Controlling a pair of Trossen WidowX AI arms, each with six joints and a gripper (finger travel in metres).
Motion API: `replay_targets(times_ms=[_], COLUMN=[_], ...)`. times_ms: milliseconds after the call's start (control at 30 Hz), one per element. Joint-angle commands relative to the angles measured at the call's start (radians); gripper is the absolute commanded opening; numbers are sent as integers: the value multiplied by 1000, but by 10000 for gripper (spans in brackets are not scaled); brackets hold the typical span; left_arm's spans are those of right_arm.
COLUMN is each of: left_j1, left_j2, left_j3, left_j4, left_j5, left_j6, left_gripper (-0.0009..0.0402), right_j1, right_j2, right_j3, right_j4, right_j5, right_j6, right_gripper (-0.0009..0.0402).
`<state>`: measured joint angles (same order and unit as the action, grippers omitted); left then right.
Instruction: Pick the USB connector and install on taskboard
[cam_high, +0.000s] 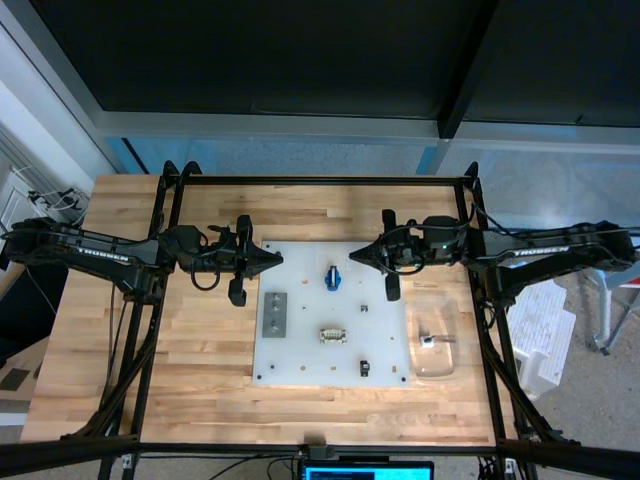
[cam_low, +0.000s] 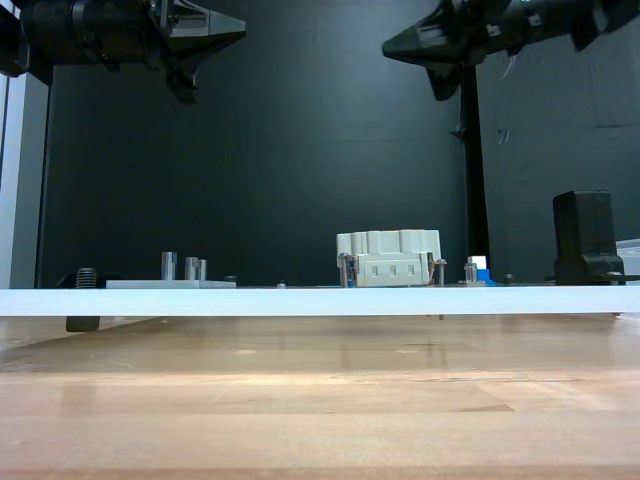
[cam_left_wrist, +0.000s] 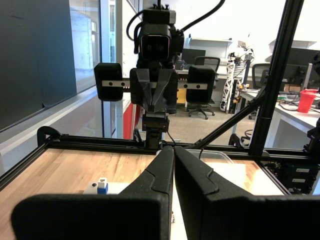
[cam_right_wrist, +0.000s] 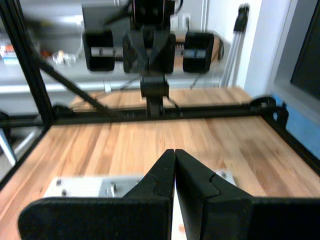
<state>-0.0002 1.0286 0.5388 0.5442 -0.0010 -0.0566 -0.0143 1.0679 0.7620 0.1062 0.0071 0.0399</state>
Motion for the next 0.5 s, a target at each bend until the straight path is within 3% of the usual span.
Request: replay_targets(times_ms=[33, 500], left_j1=[0, 0], left_j2=[0, 1], left_j3=[0, 0], left_j4=[0, 0], left_j5=[0, 0], left_j6=[0, 0], left_gripper=[0, 0], right_j1=[8, 64], right_j2=[-38, -98], right_j3=[34, 111], right_j4=[-153, -610], right_j5=[2, 5], right_j6=[3, 55], right_gripper=[0, 0])
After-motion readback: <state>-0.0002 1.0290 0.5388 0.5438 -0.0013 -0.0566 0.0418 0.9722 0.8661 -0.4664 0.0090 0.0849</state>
